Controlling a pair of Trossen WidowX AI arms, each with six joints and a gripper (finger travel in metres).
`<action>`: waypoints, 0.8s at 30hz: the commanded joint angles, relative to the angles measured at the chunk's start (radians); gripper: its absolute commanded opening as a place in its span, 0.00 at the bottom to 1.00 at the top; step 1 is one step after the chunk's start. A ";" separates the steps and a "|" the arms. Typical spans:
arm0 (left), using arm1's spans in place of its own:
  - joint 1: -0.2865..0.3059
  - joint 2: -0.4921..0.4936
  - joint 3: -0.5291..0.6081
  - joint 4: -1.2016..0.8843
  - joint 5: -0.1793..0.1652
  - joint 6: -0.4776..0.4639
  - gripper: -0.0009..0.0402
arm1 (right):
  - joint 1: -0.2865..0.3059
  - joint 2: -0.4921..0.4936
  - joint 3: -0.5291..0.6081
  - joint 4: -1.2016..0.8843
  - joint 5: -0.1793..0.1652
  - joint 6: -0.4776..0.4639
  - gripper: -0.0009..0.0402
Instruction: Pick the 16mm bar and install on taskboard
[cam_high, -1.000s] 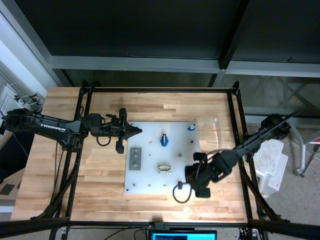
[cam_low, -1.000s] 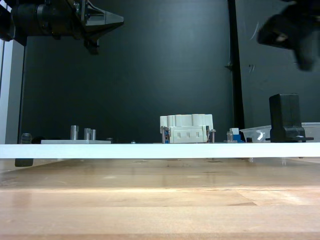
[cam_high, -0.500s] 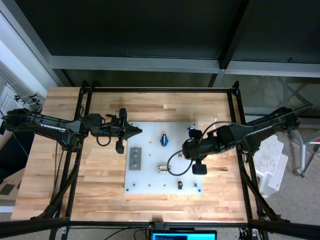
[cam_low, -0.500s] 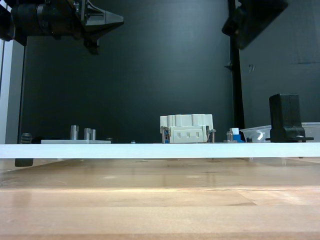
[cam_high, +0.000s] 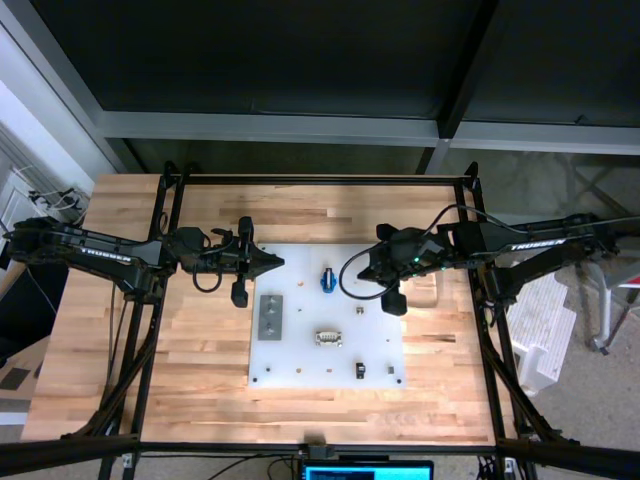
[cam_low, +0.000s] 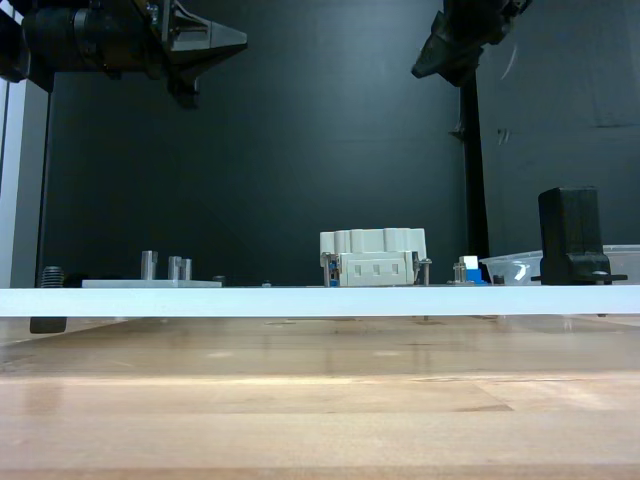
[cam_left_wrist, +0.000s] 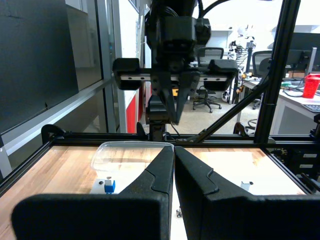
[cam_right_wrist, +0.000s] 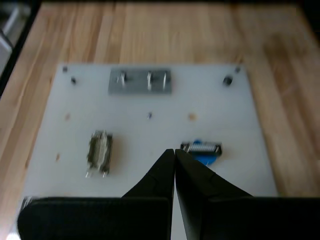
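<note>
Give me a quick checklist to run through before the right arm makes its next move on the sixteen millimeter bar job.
1. Right gripper empty: ok, nothing sits between its fingers.
2. Right fingers open for a pick: not ok, they are shut.
3. 16mm bar located: cannot tell, no view shows it plainly.
4. Left gripper out of the way: ok, shut, raised at the taskboard's left edge.
5. Right gripper clear of the board's parts: ok, it hangs high above the far right part, beside the clear tray.
</note>
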 joint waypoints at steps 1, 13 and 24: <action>0.000 0.000 0.000 0.000 0.000 0.000 0.02 | -0.021 -0.035 -0.055 0.105 -0.002 -0.019 0.02; 0.000 0.000 0.000 0.000 0.000 0.000 0.02 | -0.077 -0.156 -0.295 0.549 -0.032 -0.039 0.02; 0.000 0.000 0.000 0.000 0.000 0.000 0.02 | -0.090 -0.221 -0.447 0.827 -0.056 -0.037 0.02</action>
